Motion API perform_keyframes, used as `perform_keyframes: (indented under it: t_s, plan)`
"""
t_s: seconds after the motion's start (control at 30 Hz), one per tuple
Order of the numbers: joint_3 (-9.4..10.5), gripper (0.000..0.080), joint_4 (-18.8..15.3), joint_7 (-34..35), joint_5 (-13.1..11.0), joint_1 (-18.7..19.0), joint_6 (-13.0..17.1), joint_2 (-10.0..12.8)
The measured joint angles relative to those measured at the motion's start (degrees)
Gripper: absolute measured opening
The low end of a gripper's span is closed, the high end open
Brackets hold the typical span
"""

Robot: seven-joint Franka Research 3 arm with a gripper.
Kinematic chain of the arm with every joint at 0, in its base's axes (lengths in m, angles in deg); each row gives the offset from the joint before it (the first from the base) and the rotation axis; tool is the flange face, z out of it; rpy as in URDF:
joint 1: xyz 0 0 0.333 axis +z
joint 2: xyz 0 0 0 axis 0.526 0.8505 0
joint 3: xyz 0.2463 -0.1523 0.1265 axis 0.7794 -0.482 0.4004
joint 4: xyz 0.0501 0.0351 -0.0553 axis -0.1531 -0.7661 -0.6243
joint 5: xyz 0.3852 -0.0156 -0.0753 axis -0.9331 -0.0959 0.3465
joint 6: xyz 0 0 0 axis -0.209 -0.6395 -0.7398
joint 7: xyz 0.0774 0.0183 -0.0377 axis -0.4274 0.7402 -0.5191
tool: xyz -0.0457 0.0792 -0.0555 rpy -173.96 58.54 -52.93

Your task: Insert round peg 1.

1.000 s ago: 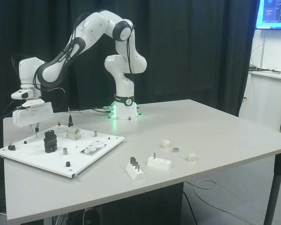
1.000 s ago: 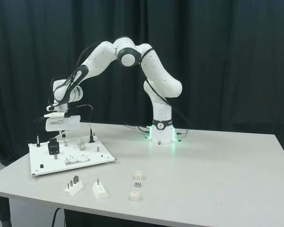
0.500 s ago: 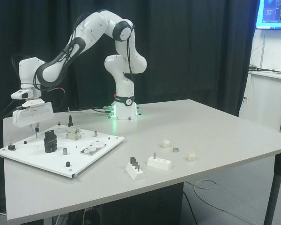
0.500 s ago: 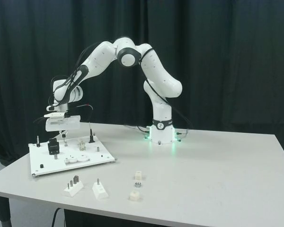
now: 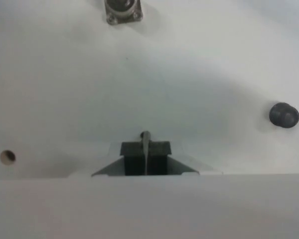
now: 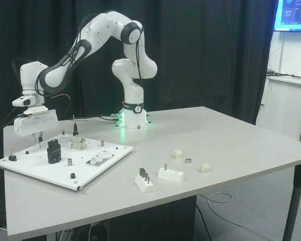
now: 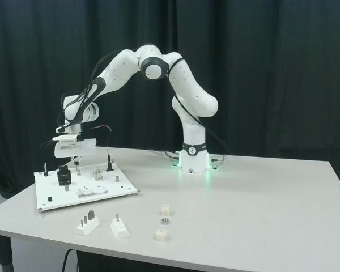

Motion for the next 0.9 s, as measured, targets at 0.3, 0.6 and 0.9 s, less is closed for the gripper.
perform_keyframes:
  t_s: [0.3, 0.6, 0.9]
  plan:
    - [-0.03, 0.0017, 0.0, 0.0, 0.0, 0.0, 0.0, 0.0]
    - [-0.14, 0.0017, -0.1, 0.0, 0.2, 0.0, 0.2, 0.1]
    - [-0.14, 0.0017, -0.1, 0.0, 0.2, 0.2, 0.6, 0.5]
